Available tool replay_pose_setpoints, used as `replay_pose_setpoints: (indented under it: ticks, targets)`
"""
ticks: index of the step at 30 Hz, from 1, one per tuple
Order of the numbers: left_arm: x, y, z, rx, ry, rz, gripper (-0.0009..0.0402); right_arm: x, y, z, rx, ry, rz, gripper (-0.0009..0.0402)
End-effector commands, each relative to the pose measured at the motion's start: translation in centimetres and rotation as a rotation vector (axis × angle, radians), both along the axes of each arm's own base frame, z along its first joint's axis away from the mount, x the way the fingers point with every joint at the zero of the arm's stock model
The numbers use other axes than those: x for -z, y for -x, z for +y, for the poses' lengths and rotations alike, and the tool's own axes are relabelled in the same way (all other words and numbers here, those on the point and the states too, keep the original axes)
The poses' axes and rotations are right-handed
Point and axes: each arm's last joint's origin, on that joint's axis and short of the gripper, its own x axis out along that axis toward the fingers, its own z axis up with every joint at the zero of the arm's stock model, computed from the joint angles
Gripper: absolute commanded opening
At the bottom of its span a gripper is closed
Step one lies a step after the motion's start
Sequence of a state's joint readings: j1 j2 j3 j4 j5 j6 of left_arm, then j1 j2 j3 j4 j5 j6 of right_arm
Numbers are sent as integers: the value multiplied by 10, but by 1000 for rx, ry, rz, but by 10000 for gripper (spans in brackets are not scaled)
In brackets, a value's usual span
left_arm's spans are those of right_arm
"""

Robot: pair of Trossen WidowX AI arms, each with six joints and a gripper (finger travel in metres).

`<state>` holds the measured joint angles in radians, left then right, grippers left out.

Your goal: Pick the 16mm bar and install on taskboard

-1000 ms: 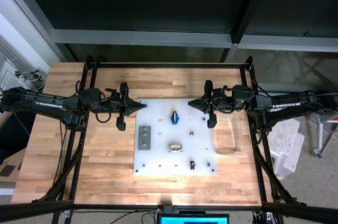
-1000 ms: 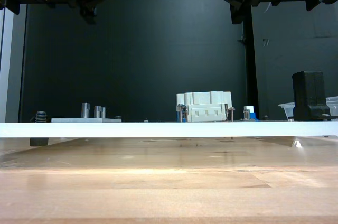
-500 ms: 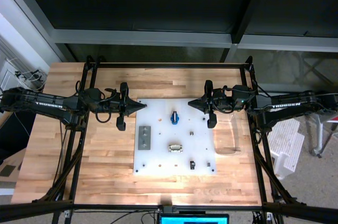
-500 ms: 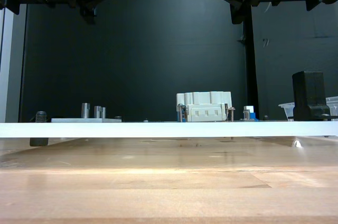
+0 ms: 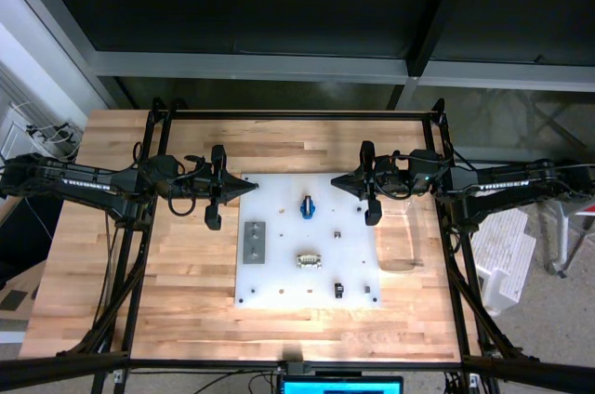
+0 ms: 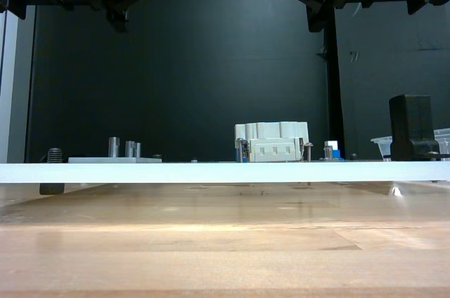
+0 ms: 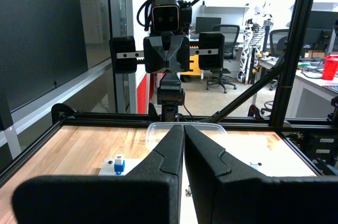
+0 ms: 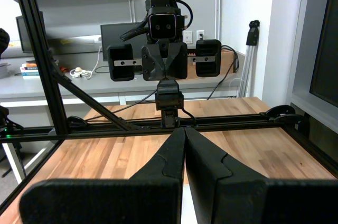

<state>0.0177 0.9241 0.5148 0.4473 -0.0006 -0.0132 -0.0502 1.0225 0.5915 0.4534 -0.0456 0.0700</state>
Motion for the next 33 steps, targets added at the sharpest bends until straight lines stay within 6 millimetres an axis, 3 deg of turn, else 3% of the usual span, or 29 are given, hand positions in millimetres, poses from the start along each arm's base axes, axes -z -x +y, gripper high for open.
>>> replay_pose_setpoints:
  ticks: [1, 33]
  targets:
    - [0, 0, 0, 0, 0, 0, 0, 0, 0, 0, 0, 0, 0, 0]
    - [0, 0, 0, 0, 0, 0, 0, 0, 0, 0, 0, 0, 0, 0]
